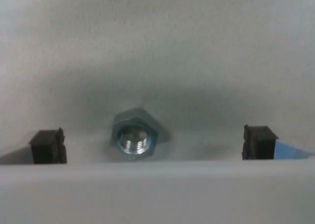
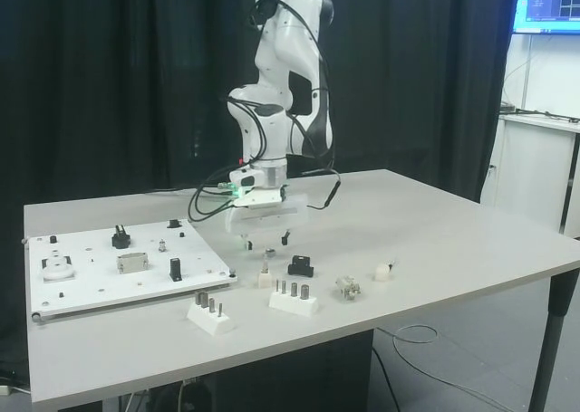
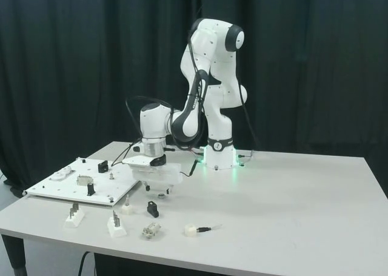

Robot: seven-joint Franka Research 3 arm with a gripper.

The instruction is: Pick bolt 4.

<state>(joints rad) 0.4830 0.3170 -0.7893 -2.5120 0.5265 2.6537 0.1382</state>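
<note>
On the grey bench, my end effector hangs spread wide astride the bolt at frame centre, positioned, I judge, for closing.

I can't read which bolt is number 4: the bolts in the white holders are too small in both room views. Wrist view shows only a hex head end-on; its shank is hidden, edges blurred.

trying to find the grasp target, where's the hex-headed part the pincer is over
In the wrist view the hex part lies on the grey table between the open pincer's two black fingertips, nearer this one.
</note>
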